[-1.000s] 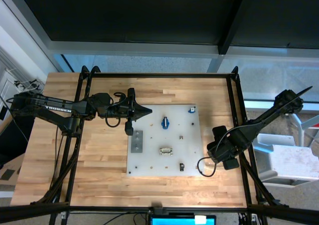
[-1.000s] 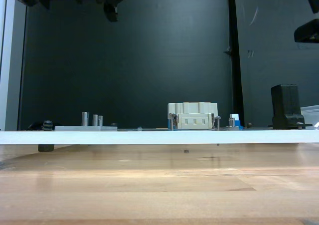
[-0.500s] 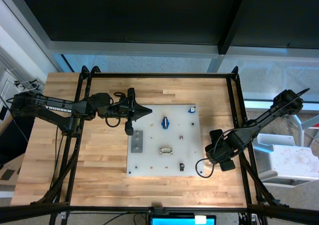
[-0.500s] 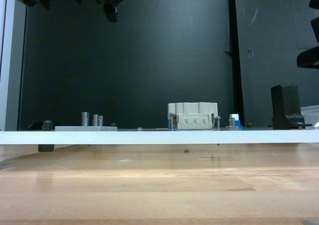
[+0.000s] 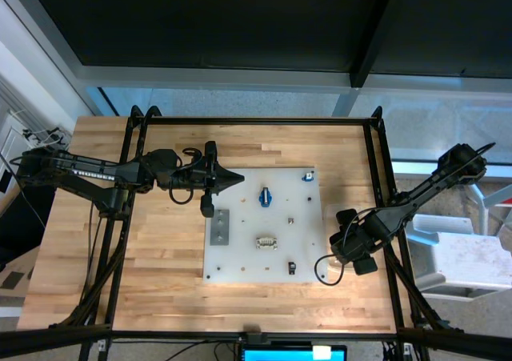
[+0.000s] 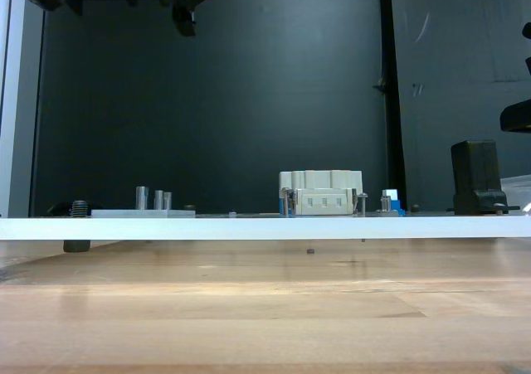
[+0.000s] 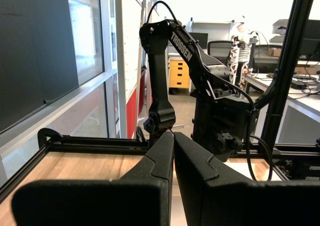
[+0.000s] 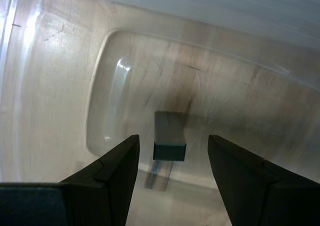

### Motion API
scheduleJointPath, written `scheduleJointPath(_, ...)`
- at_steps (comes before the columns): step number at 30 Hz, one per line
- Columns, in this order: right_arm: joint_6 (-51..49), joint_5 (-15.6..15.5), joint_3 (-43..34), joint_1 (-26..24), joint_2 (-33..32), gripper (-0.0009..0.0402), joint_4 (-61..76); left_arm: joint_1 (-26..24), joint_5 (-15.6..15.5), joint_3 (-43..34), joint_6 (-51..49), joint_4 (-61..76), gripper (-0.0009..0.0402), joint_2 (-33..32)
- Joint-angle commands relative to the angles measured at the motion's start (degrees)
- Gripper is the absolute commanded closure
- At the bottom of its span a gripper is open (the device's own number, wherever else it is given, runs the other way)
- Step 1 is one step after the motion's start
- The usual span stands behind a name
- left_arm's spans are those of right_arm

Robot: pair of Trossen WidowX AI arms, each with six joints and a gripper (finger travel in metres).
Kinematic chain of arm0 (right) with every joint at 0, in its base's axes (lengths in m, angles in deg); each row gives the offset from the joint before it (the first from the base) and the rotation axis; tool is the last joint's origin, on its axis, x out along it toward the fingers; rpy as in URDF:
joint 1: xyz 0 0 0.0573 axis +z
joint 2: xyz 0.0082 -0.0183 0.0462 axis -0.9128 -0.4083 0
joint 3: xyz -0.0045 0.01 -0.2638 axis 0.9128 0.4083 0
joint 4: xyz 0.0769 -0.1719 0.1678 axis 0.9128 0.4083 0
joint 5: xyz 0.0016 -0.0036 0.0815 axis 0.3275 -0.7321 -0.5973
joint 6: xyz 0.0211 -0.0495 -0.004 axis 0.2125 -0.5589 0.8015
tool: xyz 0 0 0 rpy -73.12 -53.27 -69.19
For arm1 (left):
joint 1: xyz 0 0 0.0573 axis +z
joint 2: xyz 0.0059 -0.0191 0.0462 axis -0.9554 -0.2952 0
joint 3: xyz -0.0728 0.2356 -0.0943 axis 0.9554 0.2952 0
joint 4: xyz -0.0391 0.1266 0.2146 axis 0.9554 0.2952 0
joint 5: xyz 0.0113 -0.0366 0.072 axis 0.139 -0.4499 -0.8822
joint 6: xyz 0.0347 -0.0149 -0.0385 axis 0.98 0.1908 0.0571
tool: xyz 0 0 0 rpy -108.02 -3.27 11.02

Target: Pick the 16mm bar and place in it's hole on the taskboard

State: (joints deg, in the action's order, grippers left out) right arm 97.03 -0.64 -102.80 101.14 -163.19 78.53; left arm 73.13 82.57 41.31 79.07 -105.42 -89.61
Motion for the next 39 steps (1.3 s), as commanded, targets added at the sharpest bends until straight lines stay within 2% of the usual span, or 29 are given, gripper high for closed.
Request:
scheduleJointPath(1, -0.87, 0.13, 0.31, 0.07, 0.02, 0.0218, -0.42, 0.02, 0.0, 0.0, 0.02, -0.04, 0.0393, -0.02)
scheduleJointPath(12, -0.76, 0.11, 1.88, 0.07, 0.0, 0.029, -2.95, 0.0, 0.0, 0.0, 0.02, -0.02, 0.0393, -0.02)
scheduleJointPath(19, -0.74, 0.04, 1.64, 0.07, 0.02, 0.0365, -2.89, 0.0, 0.0, 0.0, 0.02, -0.02, 0.0393, -0.04)
scheduleJointPath(22, -0.76, -1.27, 1.27, 0.04, 0.09, 0.0397, -2.45, 0.0, 0.0, 0.0, 0.02, -0.02, 0.0393, -0.02)
scheduleJointPath(27, 1.01, -1.42, -1.49, 0.07, 1.44, 0.0381, 3.37, 0.0, 0.0, 0.0, 0.02, -0.02, 0.0393, -0.02)
scheduleJointPath(36, 4.59, -1.64, -5.2, 0.22, 3.39, 0.0387, 11.85, 0.02, 0.0, 0.0, 0.02, -0.02, 0.0393, -0.02)
scheduleJointPath(39, 5.35, -2.82, -5.55, 0.22, 3.63, 0.0392, 12.22, 0.02, 0.0, 0.0, 0.02, -0.04, 0.0393, -0.02)
